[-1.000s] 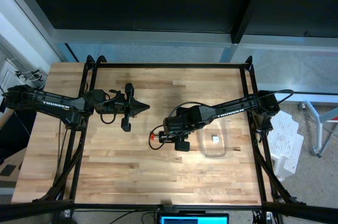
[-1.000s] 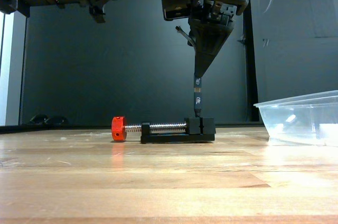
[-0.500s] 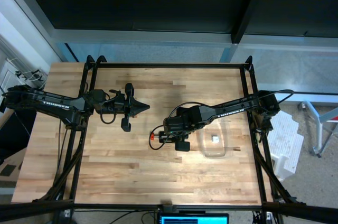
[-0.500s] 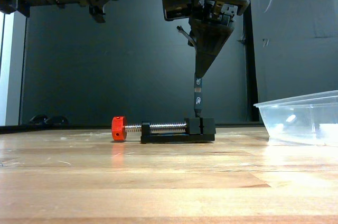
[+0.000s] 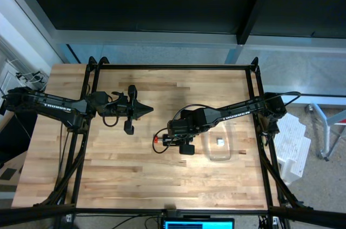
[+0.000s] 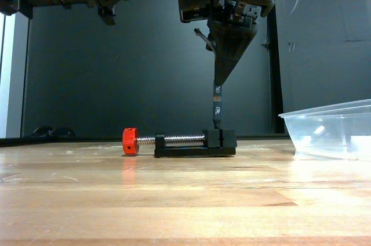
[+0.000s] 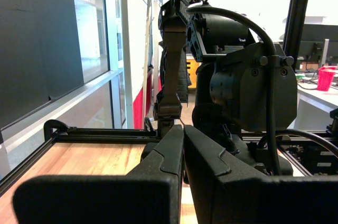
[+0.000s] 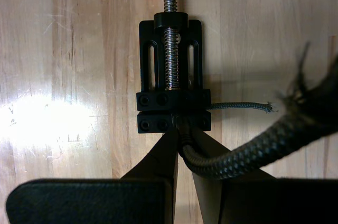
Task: Pick the USB-C connector and install on taskboard
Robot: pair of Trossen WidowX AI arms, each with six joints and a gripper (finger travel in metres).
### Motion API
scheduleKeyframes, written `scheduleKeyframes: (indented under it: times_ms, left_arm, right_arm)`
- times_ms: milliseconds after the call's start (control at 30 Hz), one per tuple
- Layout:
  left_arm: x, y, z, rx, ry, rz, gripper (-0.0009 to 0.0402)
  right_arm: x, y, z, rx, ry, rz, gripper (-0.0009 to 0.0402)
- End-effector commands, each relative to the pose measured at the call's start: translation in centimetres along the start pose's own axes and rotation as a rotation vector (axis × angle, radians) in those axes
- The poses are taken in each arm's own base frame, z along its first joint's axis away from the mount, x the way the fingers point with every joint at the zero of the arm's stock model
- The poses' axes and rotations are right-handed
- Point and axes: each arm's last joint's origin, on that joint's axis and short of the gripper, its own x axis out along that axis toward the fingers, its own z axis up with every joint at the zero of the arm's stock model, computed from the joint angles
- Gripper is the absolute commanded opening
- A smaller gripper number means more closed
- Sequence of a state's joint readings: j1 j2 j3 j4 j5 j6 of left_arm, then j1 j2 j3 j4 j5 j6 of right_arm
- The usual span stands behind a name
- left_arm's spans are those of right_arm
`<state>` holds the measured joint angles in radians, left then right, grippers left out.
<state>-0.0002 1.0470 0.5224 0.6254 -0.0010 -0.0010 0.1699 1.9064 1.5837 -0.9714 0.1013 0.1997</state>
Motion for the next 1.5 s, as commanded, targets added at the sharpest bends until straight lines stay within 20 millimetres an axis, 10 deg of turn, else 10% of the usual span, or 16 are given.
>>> scheduleKeyframes:
  times_ms: [33, 1500]
  left_arm:
    - [0.0, 0.0, 0.0, 0.0, 0.0, 0.0, 0.0]
    - [0.0, 0.0, 0.0, 0.0, -0.001, 0.0, 0.0]
  right_arm:
    - [0.0, 0.0, 0.0, 0.001, -0.001, 0.001, 0.0]
    - [1.0, 0.2, -0.3, -0.028, -0.002, 0.016, 0.0]
